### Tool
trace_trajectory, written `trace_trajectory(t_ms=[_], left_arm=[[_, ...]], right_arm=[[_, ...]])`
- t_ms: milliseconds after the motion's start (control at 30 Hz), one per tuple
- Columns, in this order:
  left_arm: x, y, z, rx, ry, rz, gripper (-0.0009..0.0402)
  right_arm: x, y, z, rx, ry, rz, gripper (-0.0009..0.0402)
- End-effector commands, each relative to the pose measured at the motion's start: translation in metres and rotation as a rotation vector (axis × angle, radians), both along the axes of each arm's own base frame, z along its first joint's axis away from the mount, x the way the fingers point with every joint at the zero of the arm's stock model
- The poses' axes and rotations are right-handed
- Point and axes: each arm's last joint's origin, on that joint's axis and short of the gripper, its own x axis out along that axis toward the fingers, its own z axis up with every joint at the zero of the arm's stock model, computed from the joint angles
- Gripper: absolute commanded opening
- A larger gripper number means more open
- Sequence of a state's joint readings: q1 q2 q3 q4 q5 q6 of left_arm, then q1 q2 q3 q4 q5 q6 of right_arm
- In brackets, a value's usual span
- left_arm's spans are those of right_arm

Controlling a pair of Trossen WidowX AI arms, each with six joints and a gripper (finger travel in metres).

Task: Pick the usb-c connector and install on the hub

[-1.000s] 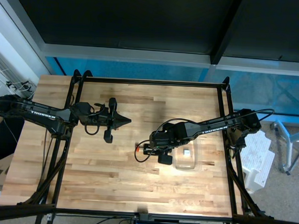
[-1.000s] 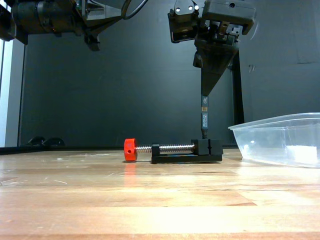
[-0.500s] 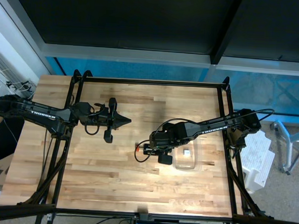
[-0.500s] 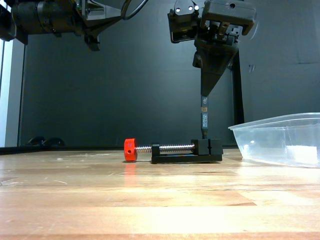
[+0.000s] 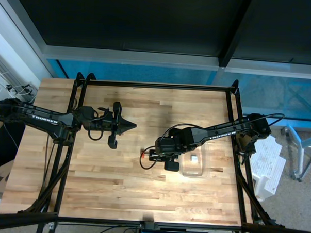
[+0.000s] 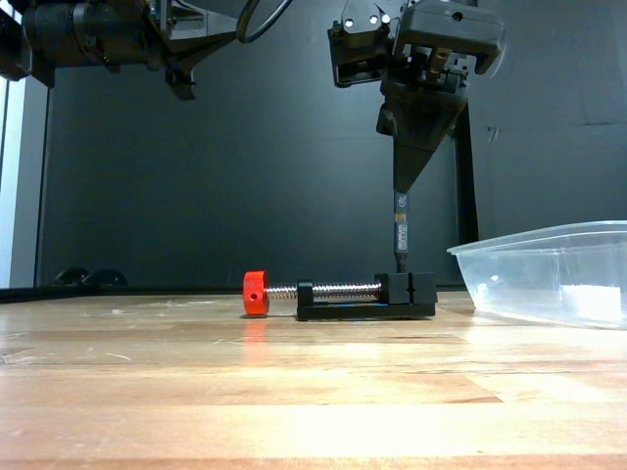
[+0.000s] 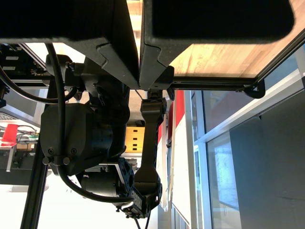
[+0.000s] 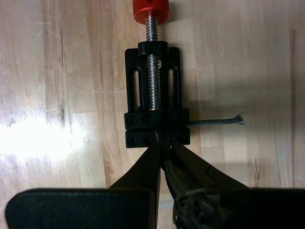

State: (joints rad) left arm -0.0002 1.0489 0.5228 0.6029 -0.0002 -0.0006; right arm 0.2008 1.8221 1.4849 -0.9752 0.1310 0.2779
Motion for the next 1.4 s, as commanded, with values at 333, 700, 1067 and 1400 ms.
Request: trace_trajectory(t_ms=[333,700,1067,1400], left_arm=[[0.0001,0.0,-0.0001,0.0,0.0,0.0,0.0],[0.0,0.0001,0.0,0.0,0.0,0.0,0.0],[0.0001,0.0001,-0.0001,0.0,0.0,0.0,0.0],[0.0001,0.0,-0.0001,0.0,0.0,0.0,0.0]], right_arm=[[-0.0011,-0.0012,-0.0017,-0.001,0.015,-0.009,0.0],[-0.0026,-0.0022,-0.0014,0.012,0.008,-0.056,0.0],[-0.0069,-0.0031,-0.004,0.017,-0.015,-0.053,0.0],[-0.0048,-0.0019,-0.0033,0.019,-0.038,-0.041,0.0]])
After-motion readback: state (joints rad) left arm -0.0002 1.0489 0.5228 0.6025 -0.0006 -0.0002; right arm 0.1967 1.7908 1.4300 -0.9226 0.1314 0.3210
